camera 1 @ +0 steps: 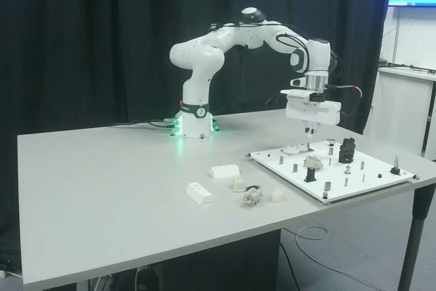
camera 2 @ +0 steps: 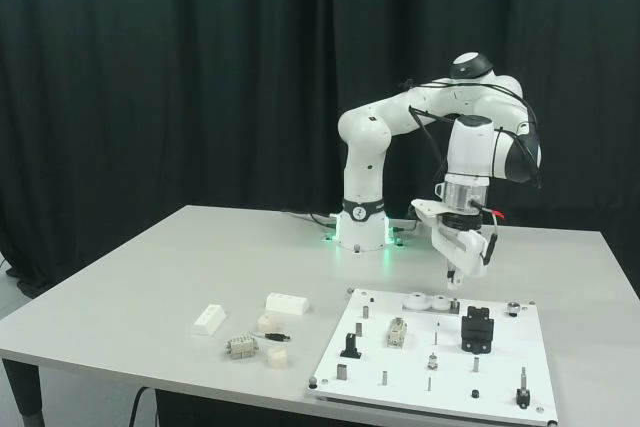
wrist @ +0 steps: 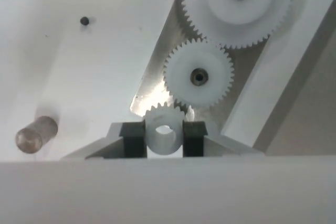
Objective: Place small gear.
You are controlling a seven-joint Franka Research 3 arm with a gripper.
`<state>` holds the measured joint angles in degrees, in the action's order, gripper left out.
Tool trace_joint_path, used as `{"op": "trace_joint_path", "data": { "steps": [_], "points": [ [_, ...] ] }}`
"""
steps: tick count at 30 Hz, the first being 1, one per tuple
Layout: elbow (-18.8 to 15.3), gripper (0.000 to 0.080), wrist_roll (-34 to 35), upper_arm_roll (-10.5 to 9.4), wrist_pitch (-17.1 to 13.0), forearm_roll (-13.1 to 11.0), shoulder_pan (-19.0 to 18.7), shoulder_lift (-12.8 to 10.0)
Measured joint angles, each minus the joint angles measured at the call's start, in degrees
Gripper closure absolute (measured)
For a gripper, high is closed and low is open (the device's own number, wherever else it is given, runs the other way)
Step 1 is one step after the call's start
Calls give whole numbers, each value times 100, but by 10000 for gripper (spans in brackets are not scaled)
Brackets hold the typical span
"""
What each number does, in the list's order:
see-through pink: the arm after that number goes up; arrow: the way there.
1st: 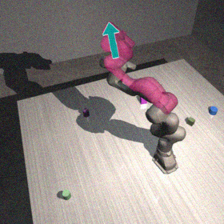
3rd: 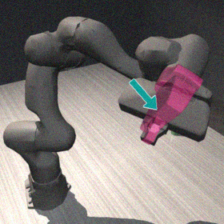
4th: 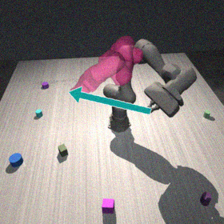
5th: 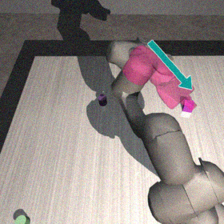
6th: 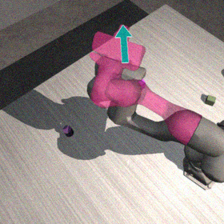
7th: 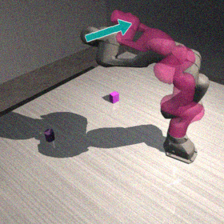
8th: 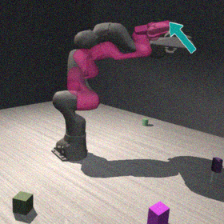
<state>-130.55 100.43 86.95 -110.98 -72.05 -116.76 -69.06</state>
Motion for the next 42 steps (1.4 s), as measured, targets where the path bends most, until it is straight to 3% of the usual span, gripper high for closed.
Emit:
{"op": "trace_joint_path", "data": {
  "steps": [42],
  "points": [
    [2, 660, -82, 9, 7, 6, 0, 0]
  ]
}}
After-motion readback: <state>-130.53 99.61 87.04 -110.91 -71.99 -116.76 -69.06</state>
